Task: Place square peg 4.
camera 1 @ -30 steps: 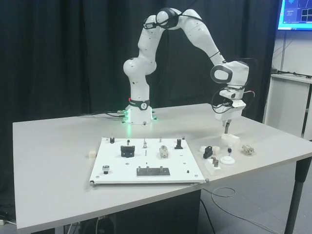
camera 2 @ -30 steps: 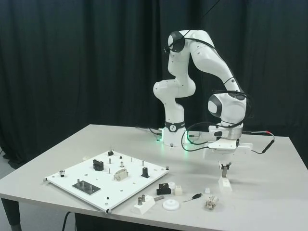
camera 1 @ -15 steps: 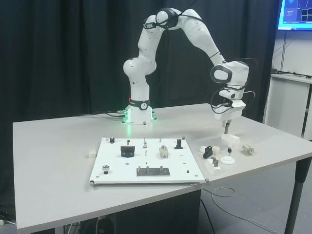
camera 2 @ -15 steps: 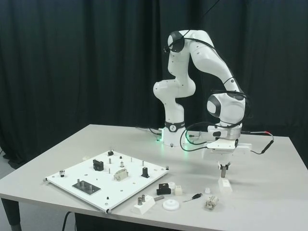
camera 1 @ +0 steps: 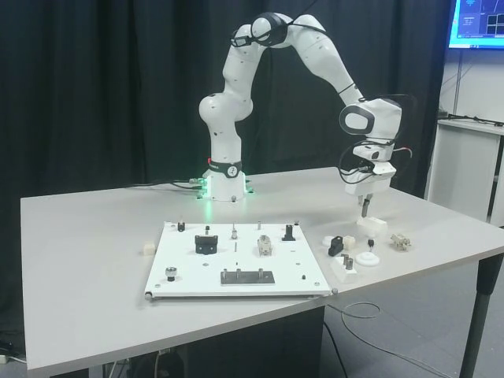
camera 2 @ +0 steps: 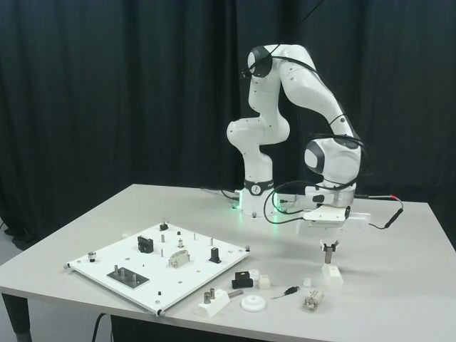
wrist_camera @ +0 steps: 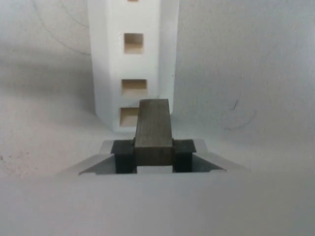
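Observation:
My gripper (wrist_camera: 153, 160) is shut on a grey square peg (wrist_camera: 153, 128), which sticks out from between the black fingers (wrist_camera: 123, 152). It hangs a short way above a long white block (wrist_camera: 132, 59) with a row of square holes. In the room views the gripper (camera 1: 364, 203) (camera 2: 328, 249) holds the peg (camera 2: 328, 256) just above that white block (camera 1: 372, 225) (camera 2: 332, 274), on the table's right side, apart from it.
A white assembly board (camera 1: 235, 260) (camera 2: 157, 260) with several black and grey fixtures lies in the middle of the grey table. Small loose parts (camera 1: 346, 252) (camera 2: 249, 285) sit between the board and the white block. A cable runs from the wrist (camera 2: 388, 214).
The gripper has risen a little with the peg, and the gap between the peg and the white block has grown.

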### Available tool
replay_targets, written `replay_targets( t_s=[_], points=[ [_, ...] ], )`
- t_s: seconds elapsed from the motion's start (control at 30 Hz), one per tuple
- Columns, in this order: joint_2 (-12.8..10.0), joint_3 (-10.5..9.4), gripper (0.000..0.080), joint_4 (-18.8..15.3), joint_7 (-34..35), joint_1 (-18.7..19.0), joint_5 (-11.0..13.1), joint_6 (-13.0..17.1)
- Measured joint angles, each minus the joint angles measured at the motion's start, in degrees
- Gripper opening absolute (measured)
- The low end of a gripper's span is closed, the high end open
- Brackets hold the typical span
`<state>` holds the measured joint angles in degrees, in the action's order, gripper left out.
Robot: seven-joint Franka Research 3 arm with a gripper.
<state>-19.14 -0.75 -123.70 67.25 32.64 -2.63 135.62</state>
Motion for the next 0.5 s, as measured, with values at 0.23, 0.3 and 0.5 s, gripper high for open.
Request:
replay_targets(
  t_s=[0.23, 0.3, 0.5],
  points=[
    [0.00, -0.41, 0.0153, 0.18, 0.00, 0.13, 0.00, -0.97],
    [0.00, -0.58, 0.0153, 0.20, 0.00, 0.14, 0.00, -1.16],
    [0.00, -1.06, 0.0153, 0.20, 0.00, 0.15, 0.00, -1.36]
  ],
)
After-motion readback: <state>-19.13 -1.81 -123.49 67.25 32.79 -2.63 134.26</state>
